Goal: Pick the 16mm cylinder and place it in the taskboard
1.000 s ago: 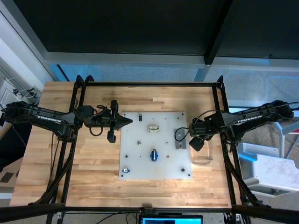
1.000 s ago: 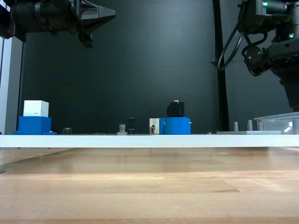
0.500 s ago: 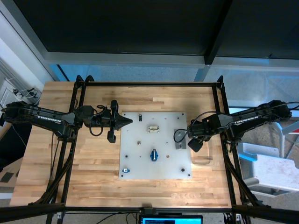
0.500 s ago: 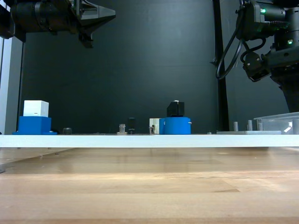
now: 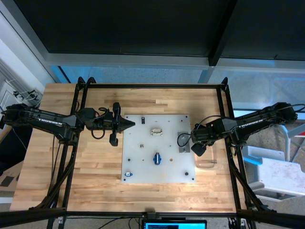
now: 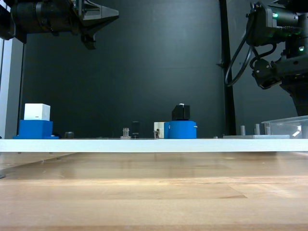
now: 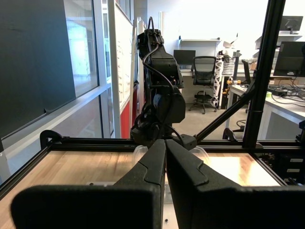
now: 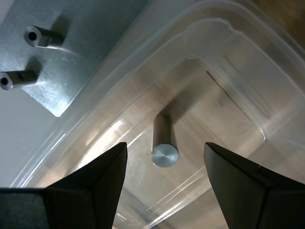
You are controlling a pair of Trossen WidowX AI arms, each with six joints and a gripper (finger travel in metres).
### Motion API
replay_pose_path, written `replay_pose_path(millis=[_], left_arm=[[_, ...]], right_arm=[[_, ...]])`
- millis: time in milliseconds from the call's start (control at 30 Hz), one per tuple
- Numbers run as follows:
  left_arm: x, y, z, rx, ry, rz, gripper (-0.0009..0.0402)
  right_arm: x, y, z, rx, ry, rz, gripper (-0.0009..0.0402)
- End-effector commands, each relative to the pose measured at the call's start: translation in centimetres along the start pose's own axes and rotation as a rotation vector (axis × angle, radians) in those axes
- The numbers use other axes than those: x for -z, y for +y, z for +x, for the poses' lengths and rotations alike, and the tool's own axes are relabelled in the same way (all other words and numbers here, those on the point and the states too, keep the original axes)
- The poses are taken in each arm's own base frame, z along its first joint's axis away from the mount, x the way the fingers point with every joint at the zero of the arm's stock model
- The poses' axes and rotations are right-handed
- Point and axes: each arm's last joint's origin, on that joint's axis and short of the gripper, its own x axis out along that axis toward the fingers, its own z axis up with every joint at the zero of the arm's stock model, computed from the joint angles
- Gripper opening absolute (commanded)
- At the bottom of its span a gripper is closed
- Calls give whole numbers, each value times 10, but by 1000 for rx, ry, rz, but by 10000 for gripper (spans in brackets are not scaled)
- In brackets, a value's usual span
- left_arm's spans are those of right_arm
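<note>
The 16mm cylinder [image 8: 165,143] is a short metal pin standing upright in the clear plastic tray [image 8: 228,57]. My right gripper [image 8: 165,160] hangs above it, open, with one finger on each side of the pin and no contact. From above, the right gripper [image 5: 200,149] covers the tray's far end, just off the right edge of the white taskboard [image 5: 143,162]. My left gripper [image 5: 131,123] is shut and empty, held high by the board's far left corner; its fingers [image 7: 157,157] press together.
On the taskboard [image 6: 144,145] sit a blue fitting [image 5: 157,159], a grey metal block [image 5: 185,142] with two small pegs [image 8: 38,36], a white connector [image 5: 156,130] and a blue-and-white piece [image 6: 36,122]. A black frame [image 5: 152,86] rings the wooden table.
The right arm has shifted slightly over the tray; in the low view its wrist drifts to the right. The left arm has not moved.
</note>
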Motion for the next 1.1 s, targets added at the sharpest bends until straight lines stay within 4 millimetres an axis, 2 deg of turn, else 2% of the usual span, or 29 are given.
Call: replay_pose_path(millis=[33, 467, 800, 1100], left_arm=[[0, 0, 0, 0, 0, 0, 0], [0, 0, 0, 0, 0, 0, 0], [0, 0, 0, 0, 0, 0, 0], [0, 0, 0, 0, 0, 0, 0]], right_arm=[[1, -1, 3, 0, -1, -1, 224], [3, -2, 14, -22, -17, -2, 224], [2, -2, 14, -27, -19, -2, 222], [2, -2, 14, -27, -18, -3, 167]])
